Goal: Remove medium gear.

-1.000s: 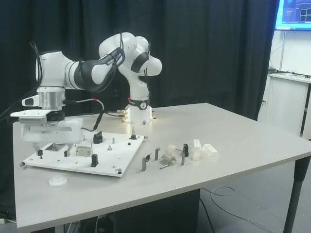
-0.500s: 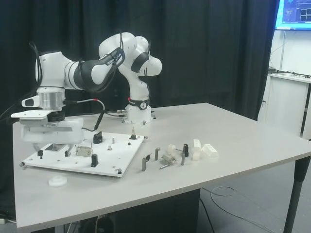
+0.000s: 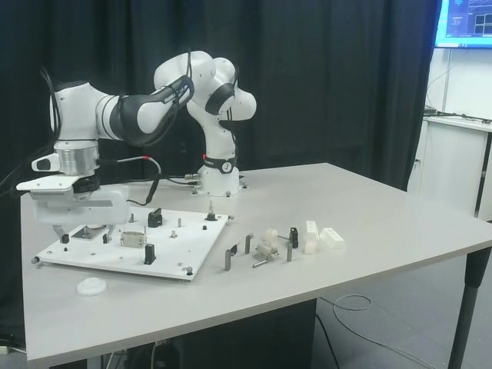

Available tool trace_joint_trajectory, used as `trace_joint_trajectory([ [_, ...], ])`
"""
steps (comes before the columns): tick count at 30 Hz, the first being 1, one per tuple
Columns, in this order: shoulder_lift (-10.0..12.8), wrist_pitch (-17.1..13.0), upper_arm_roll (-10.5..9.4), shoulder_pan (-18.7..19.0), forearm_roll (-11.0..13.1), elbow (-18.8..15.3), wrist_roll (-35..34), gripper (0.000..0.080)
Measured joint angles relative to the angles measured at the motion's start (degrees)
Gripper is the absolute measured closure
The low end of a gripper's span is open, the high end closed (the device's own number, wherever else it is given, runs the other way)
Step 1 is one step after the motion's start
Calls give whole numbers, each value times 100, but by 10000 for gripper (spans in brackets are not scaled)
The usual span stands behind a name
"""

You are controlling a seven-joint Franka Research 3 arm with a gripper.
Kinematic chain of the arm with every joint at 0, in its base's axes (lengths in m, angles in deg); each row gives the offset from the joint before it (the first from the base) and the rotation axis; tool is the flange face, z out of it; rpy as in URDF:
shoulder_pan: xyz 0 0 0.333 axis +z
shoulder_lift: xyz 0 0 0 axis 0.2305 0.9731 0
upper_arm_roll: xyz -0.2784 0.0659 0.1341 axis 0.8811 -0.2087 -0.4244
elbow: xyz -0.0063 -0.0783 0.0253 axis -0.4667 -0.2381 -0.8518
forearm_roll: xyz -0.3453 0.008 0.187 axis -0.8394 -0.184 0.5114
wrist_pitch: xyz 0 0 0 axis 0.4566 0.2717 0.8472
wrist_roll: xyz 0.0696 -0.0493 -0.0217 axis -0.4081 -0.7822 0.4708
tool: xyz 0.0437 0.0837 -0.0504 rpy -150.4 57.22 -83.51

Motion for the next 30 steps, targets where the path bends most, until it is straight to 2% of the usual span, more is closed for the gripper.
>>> trace_joint_trajectory([
  [13, -2, 652, 269, 3, 0, -118, 232, 3],
  [23, -5, 1286, 553, 7, -4, -150, 448, 3],
  [30, -7, 1593, 711, 10, -19, -180, 513, 3],
])
